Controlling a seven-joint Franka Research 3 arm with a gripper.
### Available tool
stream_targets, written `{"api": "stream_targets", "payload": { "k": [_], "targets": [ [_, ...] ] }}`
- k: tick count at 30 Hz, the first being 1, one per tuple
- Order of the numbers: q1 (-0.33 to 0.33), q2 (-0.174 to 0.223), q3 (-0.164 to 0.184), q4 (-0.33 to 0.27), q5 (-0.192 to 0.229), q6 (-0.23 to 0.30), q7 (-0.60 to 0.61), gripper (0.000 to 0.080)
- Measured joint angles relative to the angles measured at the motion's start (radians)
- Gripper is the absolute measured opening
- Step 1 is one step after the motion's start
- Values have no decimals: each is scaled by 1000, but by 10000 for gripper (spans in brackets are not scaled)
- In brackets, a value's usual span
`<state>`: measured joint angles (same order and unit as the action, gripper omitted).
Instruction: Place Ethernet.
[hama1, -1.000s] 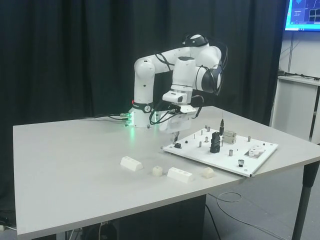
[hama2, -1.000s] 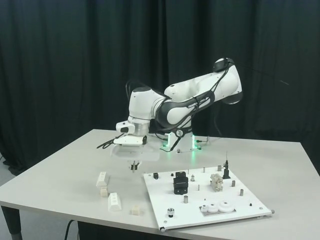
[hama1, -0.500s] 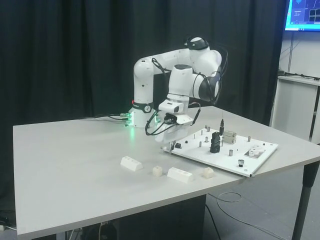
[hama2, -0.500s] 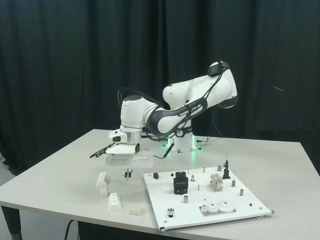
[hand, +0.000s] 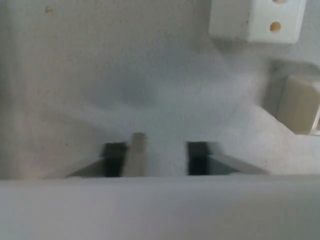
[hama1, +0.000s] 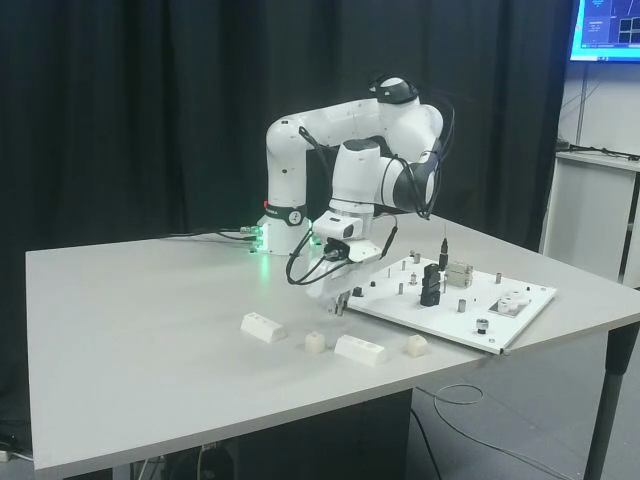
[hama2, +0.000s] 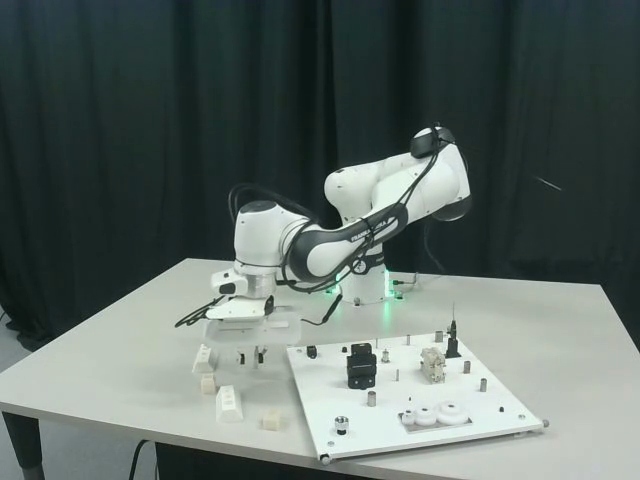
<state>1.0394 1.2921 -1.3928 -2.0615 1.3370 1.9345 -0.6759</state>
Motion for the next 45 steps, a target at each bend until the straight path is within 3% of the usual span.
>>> {"api": "stream_targets", "payload": {
  "k": [5, 6, 11, 12, 21, 22, 45],
  "targets": [
    [-7, 1, 1, 9, 0, 0, -1, 78],
    [-9, 1, 1, 11, 0, 0, -1, 579],
    [-15, 1, 1, 20, 0, 1, -2, 579],
    [-16, 1, 1, 22, 0, 1, -2, 753],
    [-29, 1, -1, 37, 0, 2, -2, 753],
    [-30, 1, -1, 38, 0, 2, -2, 798],
    [-56, 1, -3, 64, 0, 3, -6, 800]
  ]
}}
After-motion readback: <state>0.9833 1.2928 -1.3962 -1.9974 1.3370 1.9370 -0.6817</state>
